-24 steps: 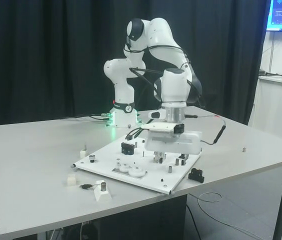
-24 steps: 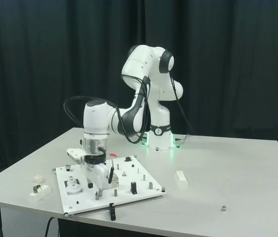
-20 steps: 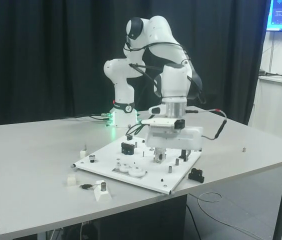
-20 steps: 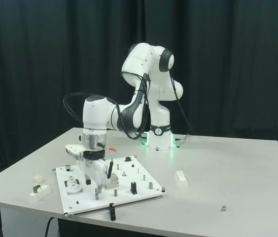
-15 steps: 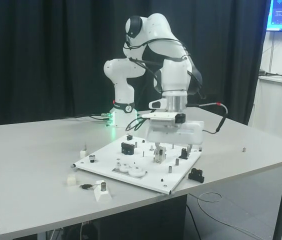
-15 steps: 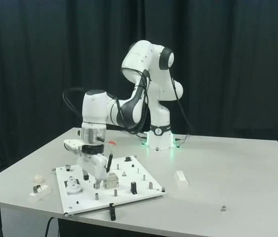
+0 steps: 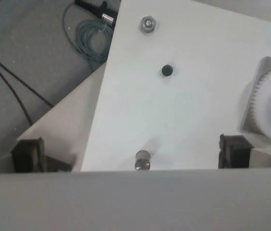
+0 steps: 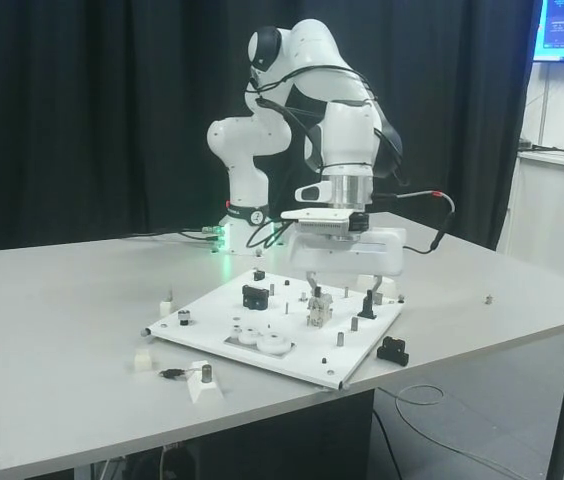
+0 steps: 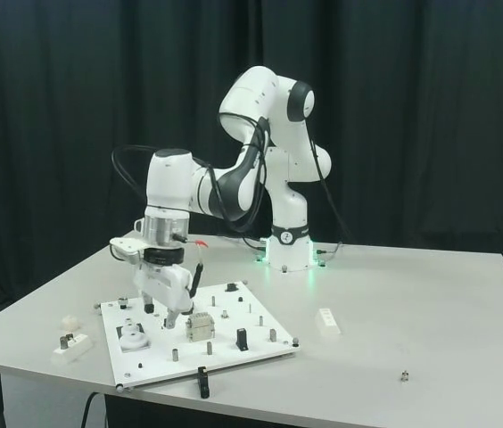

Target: Pick round peg 4.

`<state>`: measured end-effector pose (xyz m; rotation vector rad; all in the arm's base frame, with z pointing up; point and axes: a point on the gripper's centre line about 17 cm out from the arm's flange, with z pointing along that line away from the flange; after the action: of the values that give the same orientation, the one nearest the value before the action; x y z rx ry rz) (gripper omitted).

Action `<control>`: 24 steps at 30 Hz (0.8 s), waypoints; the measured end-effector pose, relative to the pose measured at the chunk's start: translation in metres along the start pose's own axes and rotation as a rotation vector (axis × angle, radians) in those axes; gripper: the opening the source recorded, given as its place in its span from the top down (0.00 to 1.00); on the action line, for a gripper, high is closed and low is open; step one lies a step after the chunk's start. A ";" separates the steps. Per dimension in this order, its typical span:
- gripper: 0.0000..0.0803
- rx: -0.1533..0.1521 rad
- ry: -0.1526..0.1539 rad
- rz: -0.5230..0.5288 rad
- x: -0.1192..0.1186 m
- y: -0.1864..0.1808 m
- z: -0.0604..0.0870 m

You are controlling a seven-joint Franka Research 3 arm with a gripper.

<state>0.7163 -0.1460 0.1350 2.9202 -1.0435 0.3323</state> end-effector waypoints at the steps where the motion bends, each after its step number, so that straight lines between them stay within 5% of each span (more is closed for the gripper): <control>1: 0.01 -0.001 0.001 -0.001 0.001 0.001 -0.001; 24: 0.00 -0.012 -0.004 -0.035 0.007 0.008 -0.008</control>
<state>0.7157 -0.1558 0.1435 2.9262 -0.9899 0.3186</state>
